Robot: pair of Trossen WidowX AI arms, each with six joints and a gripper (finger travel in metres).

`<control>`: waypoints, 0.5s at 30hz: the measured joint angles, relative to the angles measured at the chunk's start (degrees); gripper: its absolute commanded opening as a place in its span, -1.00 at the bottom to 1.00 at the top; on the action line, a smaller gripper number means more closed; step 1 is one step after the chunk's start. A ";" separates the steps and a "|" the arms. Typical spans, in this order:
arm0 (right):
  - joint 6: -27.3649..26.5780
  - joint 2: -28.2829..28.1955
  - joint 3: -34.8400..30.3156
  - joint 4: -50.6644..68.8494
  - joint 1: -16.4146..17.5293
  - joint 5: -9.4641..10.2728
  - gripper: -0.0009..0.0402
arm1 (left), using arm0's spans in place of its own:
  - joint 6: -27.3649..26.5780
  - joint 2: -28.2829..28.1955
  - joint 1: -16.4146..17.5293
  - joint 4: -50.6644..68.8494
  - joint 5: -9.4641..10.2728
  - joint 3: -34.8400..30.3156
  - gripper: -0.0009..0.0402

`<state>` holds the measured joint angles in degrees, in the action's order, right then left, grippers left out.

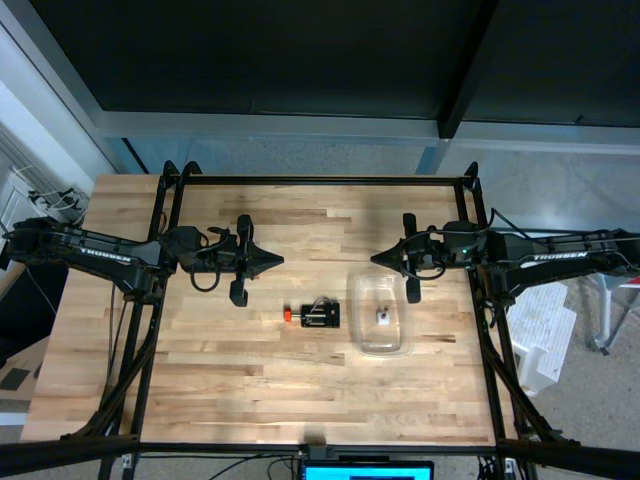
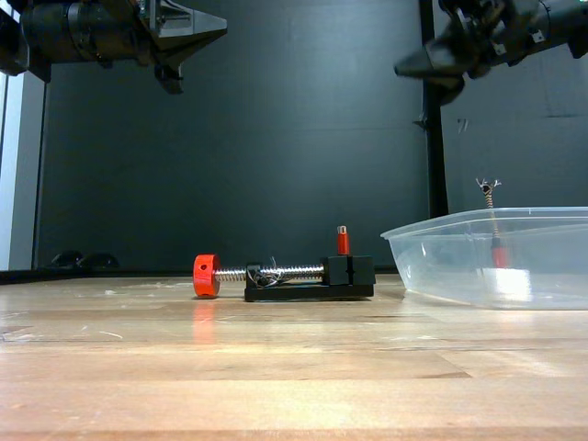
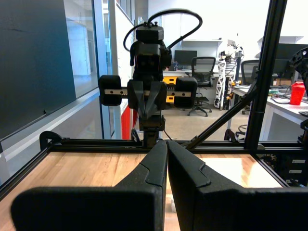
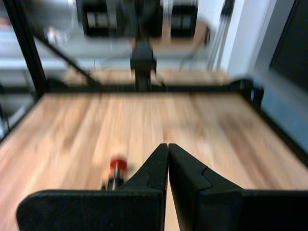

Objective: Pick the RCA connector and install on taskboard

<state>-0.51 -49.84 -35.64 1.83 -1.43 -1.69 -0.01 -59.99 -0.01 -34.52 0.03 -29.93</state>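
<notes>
1. We found the RCA connector (image 1: 383, 317) standing upright in the clear tray (image 1: 380, 351), right of the tabletop's centre and just beside the taskboard (image 1: 322, 316).
2. The right gripper (image 1: 374, 259), fingers pressed together, hovered high over the tray's far end; the connector lay below it, toward the near edge.
3. The left gripper (image 1: 280, 262), fingers likewise together, hung farther off; we judged the right arm nearer.
</notes>
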 measured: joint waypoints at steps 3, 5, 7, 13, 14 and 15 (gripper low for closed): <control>0.00 -0.02 -2.91 10.34 0.17 0.28 -0.96 | 0.02 0.00 0.00 -0.02 0.00 0.00 -0.96; 0.00 -0.02 -4.61 16.68 0.31 0.26 -0.96 | 0.00 0.00 0.00 0.00 0.02 0.00 -0.96; 0.00 -0.02 -6.49 23.02 0.44 0.26 -0.96 | 0.00 0.00 0.00 -0.02 0.00 -0.02 -0.96; 0.66 -0.04 -12.35 37.92 0.94 0.26 -0.96 | 0.00 0.00 0.00 -0.02 0.00 0.00 -0.96; 0.72 -0.04 -13.27 39.74 1.05 0.26 -0.96 | 0.00 0.00 0.00 -0.02 0.02 0.00 -0.96; 0.83 -0.04 -14.14 41.38 1.16 0.26 -0.96 | 0.00 0.00 0.00 -0.02 0.00 -0.02 -0.96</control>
<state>0.32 -49.89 -49.78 43.20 -0.27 -1.43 -0.01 -59.99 -0.01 -34.54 0.03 -29.95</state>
